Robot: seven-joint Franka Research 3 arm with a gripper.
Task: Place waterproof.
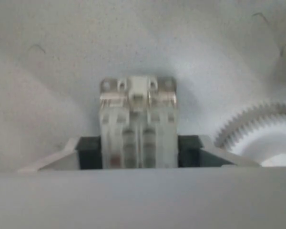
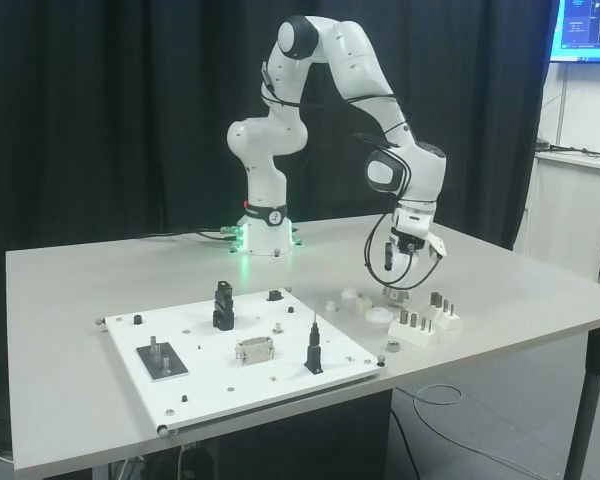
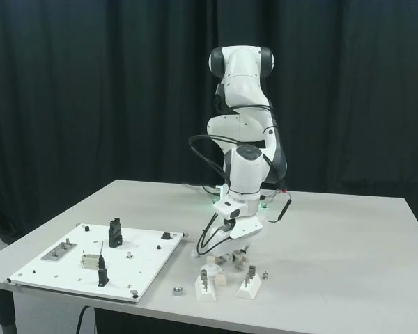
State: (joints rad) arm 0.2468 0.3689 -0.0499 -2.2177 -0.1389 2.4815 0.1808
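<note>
Gripper (image 1: 139,164) clamped on a small pale connector (image 1: 138,125), held upright just above the grey table (image 2: 500,275), beside a white gear (image 1: 264,136), near the table's front edge. Kept low over the loose parts, well apart from the white board (image 2: 205,385), presumably for transfer there.

White arm (image 2: 355,80) with black joint bands, green light at its base (image 2: 263,232). Grey table (image 3: 348,243), white board (image 2: 235,350), black curtain (image 3: 90,90). White toothed gear (image 1: 264,133).
</note>
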